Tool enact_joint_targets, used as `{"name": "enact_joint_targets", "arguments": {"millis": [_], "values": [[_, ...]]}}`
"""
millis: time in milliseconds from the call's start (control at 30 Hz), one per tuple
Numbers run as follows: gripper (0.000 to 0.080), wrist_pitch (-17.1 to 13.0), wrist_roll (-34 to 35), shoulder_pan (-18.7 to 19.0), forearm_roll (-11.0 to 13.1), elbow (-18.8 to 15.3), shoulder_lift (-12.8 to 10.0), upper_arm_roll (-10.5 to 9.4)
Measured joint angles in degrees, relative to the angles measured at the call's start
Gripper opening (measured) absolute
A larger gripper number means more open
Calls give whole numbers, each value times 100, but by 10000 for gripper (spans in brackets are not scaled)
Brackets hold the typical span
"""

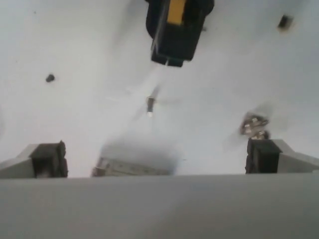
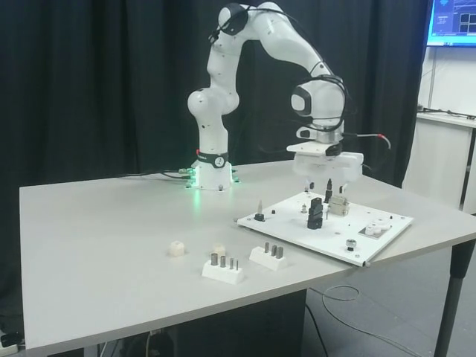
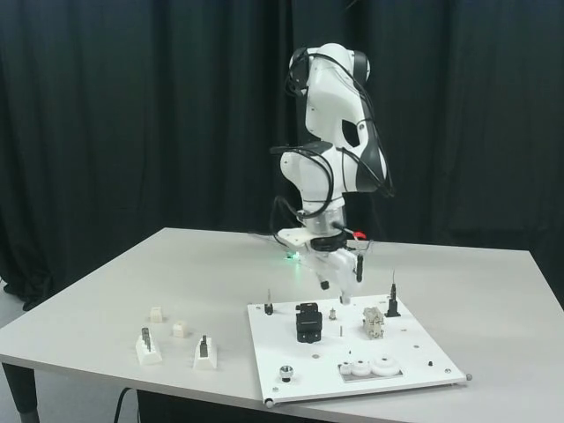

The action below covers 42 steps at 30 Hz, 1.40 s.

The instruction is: Pick square peg 2.

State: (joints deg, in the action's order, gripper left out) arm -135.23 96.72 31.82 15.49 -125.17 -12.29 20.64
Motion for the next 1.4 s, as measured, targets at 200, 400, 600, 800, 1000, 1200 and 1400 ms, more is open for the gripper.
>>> {"name": "enact_joint_targets", "arguments": {"millis": [200, 400, 600, 800, 1000, 1200, 1400], "values": [[800, 555, -1210, -15, -64, 192, 94, 221], [800, 1011, -2729, -63, -156, 476, 81, 435], [800, 1206, -3798, -128, -291, 730, -4, 621], [800, 1222, -4944, -214, -477, 936, -155, 729], [800, 1177, -6015, -316, -576, 1132, -346, 784], [800, 982, -6624, -460, -712, 1289, -549, 790], [800, 737, -7258, -621, -779, 1365, -695, 789]]}}
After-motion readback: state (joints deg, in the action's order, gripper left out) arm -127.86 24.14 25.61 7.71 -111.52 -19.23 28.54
